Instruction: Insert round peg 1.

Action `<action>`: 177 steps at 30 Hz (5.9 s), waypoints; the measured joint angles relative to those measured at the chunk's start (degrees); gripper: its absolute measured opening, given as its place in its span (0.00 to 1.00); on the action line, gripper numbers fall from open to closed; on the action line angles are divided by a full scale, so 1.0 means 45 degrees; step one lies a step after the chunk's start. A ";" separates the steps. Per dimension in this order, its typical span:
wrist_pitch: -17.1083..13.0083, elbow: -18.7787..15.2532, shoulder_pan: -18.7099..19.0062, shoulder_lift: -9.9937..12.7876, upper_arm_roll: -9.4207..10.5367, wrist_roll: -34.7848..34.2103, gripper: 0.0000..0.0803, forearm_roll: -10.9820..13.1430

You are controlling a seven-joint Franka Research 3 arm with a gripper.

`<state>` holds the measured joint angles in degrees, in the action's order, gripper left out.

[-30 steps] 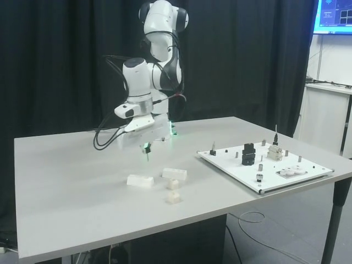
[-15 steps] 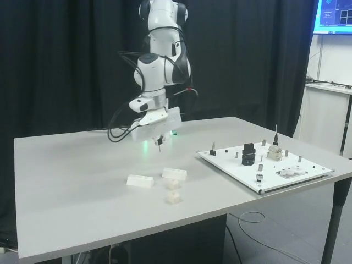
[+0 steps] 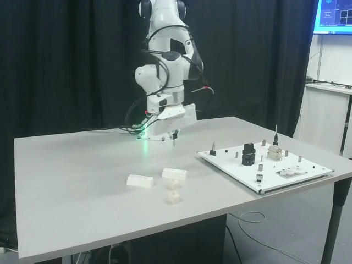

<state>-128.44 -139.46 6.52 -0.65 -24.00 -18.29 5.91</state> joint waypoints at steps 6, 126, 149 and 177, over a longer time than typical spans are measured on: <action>0.0153 -0.0593 0.0647 -0.0750 0.0171 -0.0910 0.02 -0.0607; -0.3642 0.0075 0.1643 0.1953 0.8177 -2.1254 0.02 -0.1302; -0.3840 0.0075 0.1732 0.2327 0.8231 -2.1527 0.02 -0.1302; -0.4127 0.0073 0.1990 0.2571 0.8202 -2.1901 0.02 -0.1317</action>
<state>-147.01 -139.13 15.47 10.92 12.91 -116.85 -0.02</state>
